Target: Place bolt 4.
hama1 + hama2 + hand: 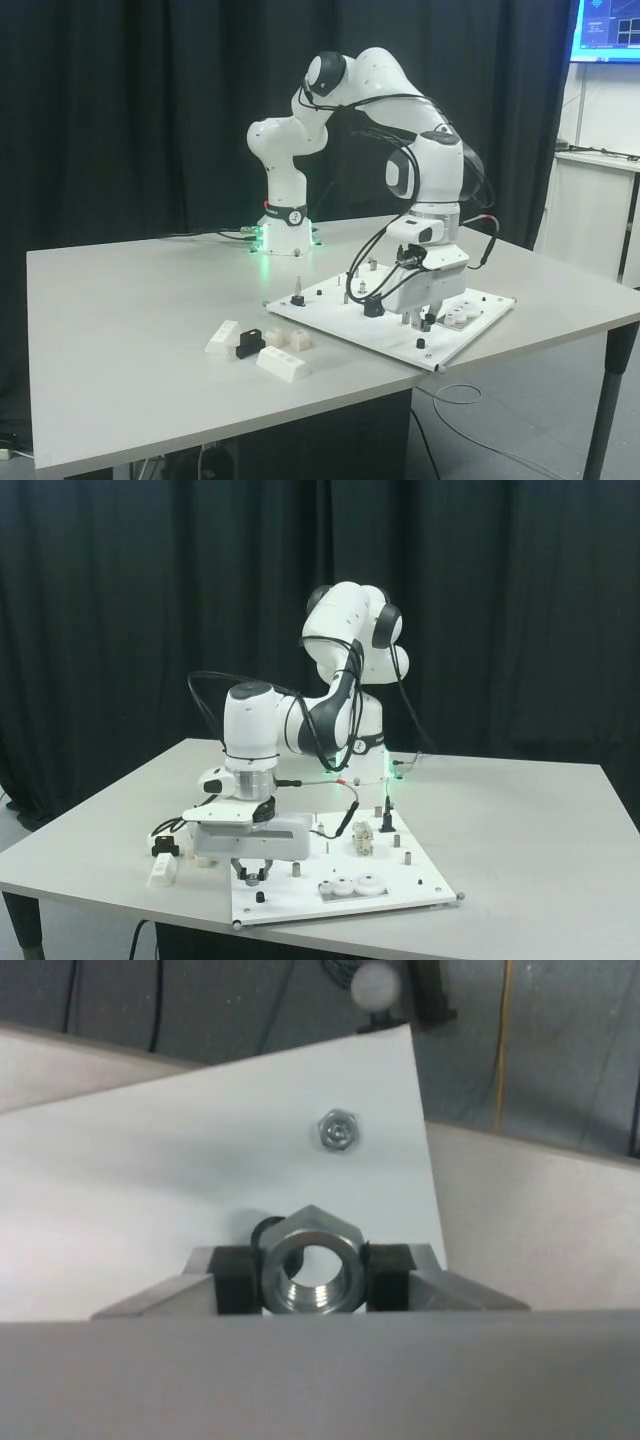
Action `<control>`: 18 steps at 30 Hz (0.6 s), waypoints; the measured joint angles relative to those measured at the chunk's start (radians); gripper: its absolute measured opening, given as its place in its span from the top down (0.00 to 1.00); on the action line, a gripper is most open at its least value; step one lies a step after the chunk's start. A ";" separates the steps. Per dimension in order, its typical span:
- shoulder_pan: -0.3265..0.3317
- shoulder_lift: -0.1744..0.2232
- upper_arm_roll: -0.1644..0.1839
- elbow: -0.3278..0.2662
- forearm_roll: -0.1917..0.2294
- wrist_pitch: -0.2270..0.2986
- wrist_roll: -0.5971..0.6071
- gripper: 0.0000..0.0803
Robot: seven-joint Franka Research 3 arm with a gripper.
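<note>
Wrist view: gripper (312, 1278), black pads clenched on a grey hexagonal threaded nut (310, 1265), held over the white board (150, 1190) near one of its corners; the object reads as a nut rather than a bolt. Farther along the same board edge, a smaller hex-headed fastener (339, 1130) sits seated on the board, well apart from the held nut. Beyond the board, grey table (540, 1220), then black cables (155, 1005) at the far side.
</note>
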State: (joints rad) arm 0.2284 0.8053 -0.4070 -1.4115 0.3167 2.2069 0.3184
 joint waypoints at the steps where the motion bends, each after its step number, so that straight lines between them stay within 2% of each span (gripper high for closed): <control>1: 0.000 0.000 0.001 0.000 0.000 0.000 -0.002 0.72; 18: 0.000 0.000 0.006 -0.006 -0.004 0.000 -0.005 0.72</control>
State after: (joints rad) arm 0.2284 0.8052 -0.4010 -1.4173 0.3126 2.2069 0.3135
